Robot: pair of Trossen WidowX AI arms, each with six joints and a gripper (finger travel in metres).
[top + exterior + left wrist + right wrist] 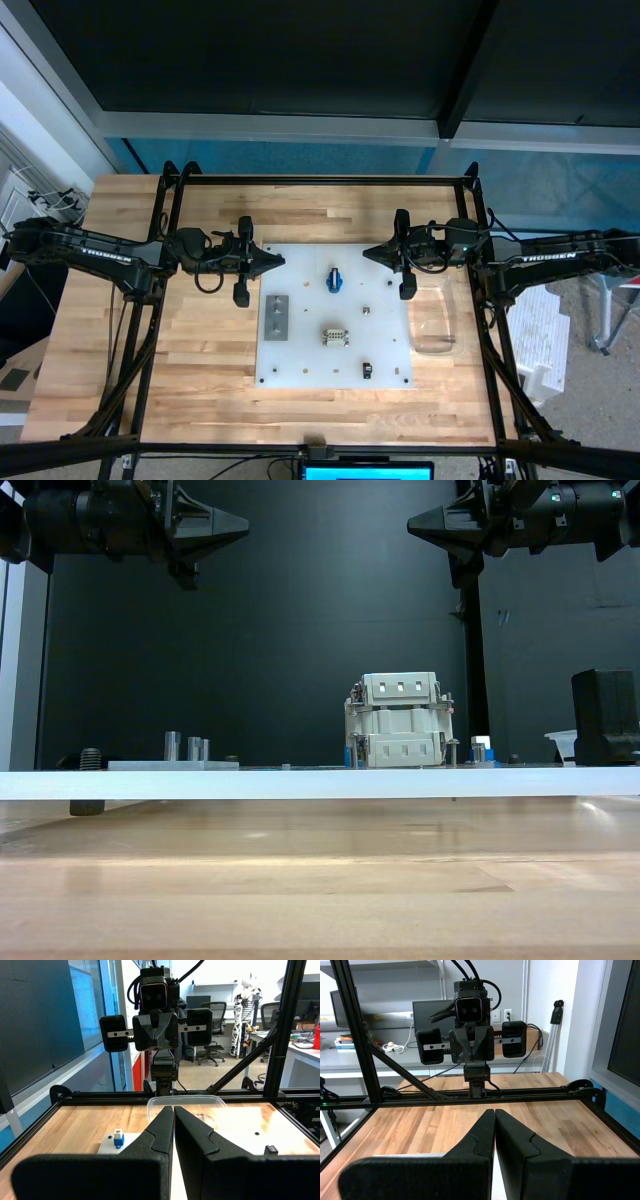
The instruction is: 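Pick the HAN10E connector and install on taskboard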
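Hovering closed over taskboard (300, 372): left pincer (273, 260), right pincer (370, 253); HAN10E connector (336, 337) near grey block (275, 317).

Light wooden plank worktop (150, 330), with black frame (320, 180) rails around its edges. White square taskboard (300, 350) sits mid-worktop on short feet. A clear tray (437, 347) lies on bare wood just beside the board's right edge.

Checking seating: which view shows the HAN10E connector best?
Low view: HAN10E connector side-on, on the taskboard. High view shows it small; wrist views miss it. Left pincer and right pincer hover shut above the taskboard.
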